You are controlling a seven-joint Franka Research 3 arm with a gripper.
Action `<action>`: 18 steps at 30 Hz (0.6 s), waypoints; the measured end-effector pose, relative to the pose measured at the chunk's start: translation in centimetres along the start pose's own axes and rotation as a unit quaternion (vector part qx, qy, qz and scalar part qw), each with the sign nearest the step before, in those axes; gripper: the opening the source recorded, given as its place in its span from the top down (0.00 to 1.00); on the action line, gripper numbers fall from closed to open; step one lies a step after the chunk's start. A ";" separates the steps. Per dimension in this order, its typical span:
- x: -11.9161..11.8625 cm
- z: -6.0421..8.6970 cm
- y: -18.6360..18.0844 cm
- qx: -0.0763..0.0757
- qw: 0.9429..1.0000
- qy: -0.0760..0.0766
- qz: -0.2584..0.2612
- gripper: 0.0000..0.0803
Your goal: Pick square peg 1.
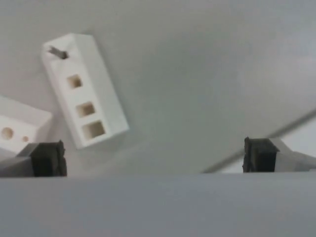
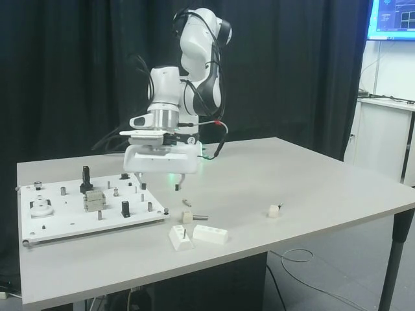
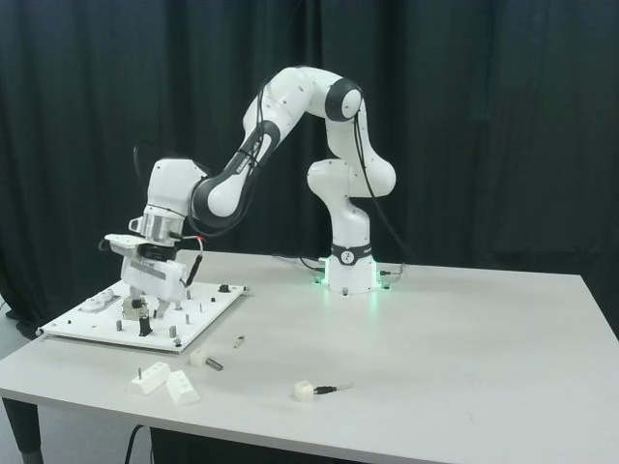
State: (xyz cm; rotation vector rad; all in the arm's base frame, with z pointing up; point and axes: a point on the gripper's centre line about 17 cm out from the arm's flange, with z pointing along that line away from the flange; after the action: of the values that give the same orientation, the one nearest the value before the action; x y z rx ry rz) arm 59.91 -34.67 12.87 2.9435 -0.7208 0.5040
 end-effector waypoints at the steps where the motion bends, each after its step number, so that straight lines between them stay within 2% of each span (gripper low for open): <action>1: 0.1 0.1 -0.2 0.004 1.000 0.000 -0.005 0.00; 8: 0.7 0.9 -1.2 0.022 0.999 -0.002 -0.030 0.00; 18: 1.2 2.1 -2.7 0.028 0.996 -0.010 -0.085 0.00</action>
State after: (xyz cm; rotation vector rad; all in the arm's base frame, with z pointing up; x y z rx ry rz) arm 62.79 -33.15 11.37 3.0303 -0.4584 0.4871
